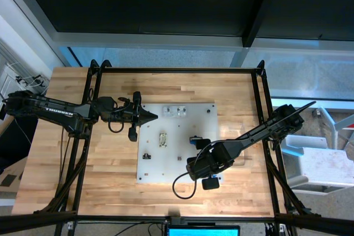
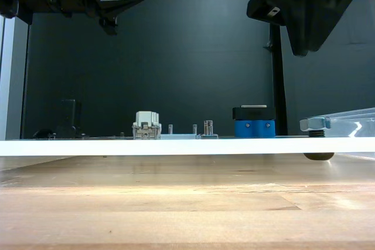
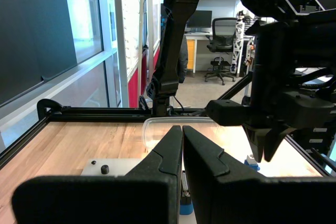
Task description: Pick the M12 fastener and fasten on the M12 threads
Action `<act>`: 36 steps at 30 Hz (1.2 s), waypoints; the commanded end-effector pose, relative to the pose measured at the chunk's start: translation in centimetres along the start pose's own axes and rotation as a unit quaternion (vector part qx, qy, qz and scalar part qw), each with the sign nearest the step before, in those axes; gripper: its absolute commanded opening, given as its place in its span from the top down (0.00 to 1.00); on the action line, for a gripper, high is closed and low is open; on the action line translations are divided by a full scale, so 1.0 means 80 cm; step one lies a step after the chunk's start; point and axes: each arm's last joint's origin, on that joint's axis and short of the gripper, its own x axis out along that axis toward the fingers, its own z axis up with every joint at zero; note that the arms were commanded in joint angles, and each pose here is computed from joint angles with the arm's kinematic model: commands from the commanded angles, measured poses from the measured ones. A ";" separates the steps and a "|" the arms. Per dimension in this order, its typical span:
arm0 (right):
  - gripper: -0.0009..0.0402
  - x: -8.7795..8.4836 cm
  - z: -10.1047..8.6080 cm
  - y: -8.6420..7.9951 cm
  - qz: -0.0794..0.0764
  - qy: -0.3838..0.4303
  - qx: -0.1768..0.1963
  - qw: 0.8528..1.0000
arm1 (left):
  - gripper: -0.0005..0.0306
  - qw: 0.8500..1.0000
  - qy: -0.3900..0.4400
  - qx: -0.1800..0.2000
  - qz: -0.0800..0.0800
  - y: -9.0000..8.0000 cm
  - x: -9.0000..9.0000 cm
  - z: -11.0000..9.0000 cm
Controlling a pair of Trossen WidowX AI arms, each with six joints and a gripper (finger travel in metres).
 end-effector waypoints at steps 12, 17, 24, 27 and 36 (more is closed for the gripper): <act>0.98 0.040 0.005 0.007 0.006 0.034 0.001 0.999 | 0.98 1.000 0.000 0.000 0.000 0.000 0.000 0.000; 0.98 0.053 0.006 0.010 0.003 0.042 0.011 0.999 | 0.98 1.000 0.000 0.000 0.000 0.000 0.000 0.000; 0.98 0.065 0.009 0.014 0.003 0.044 0.010 0.999 | 0.98 1.000 0.000 0.000 0.000 0.000 0.000 0.000; 0.98 0.065 0.008 0.014 0.003 0.044 0.011 0.999 | 0.98 1.000 0.000 0.000 0.000 0.000 0.000 0.000; 0.98 0.077 0.002 0.013 0.002 0.046 0.011 0.999 | 0.98 1.000 0.000 0.000 0.000 0.000 0.000 0.000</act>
